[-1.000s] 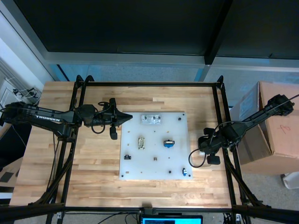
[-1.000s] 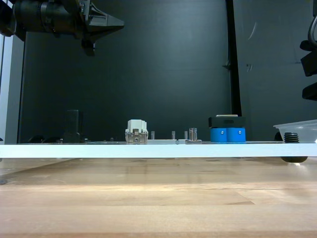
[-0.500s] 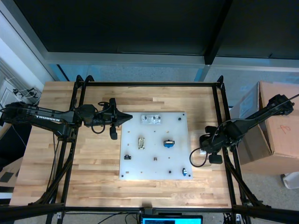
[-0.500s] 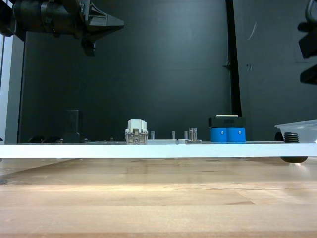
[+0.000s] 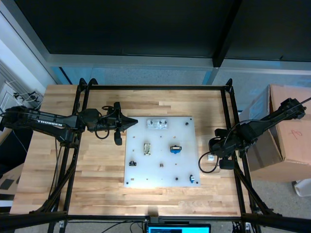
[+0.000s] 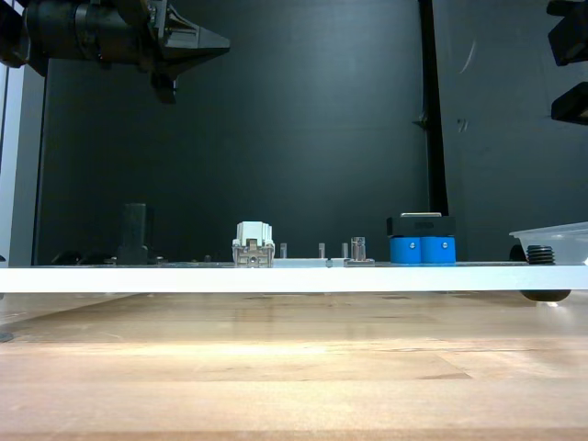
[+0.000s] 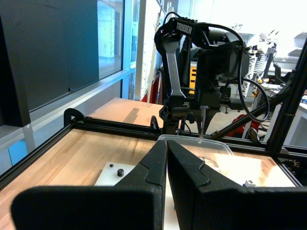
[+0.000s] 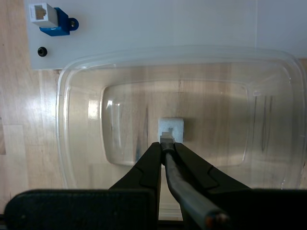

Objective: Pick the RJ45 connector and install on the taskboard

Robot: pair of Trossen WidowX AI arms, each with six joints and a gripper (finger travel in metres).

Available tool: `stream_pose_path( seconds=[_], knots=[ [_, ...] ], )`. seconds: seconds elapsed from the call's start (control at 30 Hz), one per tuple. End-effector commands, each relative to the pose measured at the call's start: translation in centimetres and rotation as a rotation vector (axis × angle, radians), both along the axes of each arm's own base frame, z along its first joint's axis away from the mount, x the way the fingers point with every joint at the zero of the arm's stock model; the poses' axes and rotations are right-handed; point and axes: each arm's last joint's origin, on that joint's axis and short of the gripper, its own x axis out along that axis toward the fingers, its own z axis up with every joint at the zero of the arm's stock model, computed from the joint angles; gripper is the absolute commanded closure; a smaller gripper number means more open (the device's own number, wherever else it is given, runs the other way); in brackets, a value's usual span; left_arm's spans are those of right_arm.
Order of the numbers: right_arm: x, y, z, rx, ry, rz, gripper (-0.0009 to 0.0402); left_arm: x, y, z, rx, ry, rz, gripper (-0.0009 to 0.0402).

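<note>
My right gripper [image 8: 165, 146] is shut on the RJ45 connector [image 8: 166, 138], a small plug on a grey cable pinched between the fingers. The plug hangs tip-down over a clear plastic tray [image 8: 86, 143], clear of the board. In the high view this gripper [image 5: 215, 147] sits just off the white taskboard [image 5: 160, 167], by its right edge. The blue RJ45 socket [image 8: 50, 19] stands at the board's near right corner [image 5: 193, 179]. My left gripper [image 5: 131, 122] hovers shut and empty above the board's far left corner, high up in the low view [image 6: 216, 39].
The board carries a white connector block [image 6: 253, 246], a blue-based block [image 6: 422, 241], a metal post [image 6: 358, 248] and a silver part [image 5: 157, 124]. A white square patch [image 8: 171, 127] shows on the tray floor. A cardboard box [image 5: 286, 131] stands off the table's right side.
The right gripper has risen with the connector, climbing toward the top edge of the low view. The left arm has not moved.
</note>
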Motion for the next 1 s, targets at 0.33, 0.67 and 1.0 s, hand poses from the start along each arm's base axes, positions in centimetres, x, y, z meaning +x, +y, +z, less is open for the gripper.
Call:
stream_pose_path(
  seconds=[0.33, 0.67, 1.0],
  knots=[
    [1.2, 1.1, 0.8, -0.034, -0.005, 0.046, 0.0393, 0.0, 0.0, 0.0, 0.000, 0.000, 0.000, 0.0393],
    [4.5, 4.7, 2.0, -0.042, 0.008, 0.105, 0.0393, 0.0, 0.0, 0.0, 0.000, -0.001, 0.000, 0.0393],
    [7.7, 8.5, 2.4, -0.054, 0.013, 0.084, 0.0393, 0.0, 0.0, 0.0, 0.000, -0.001, 0.000, 0.0393]
  ],
)
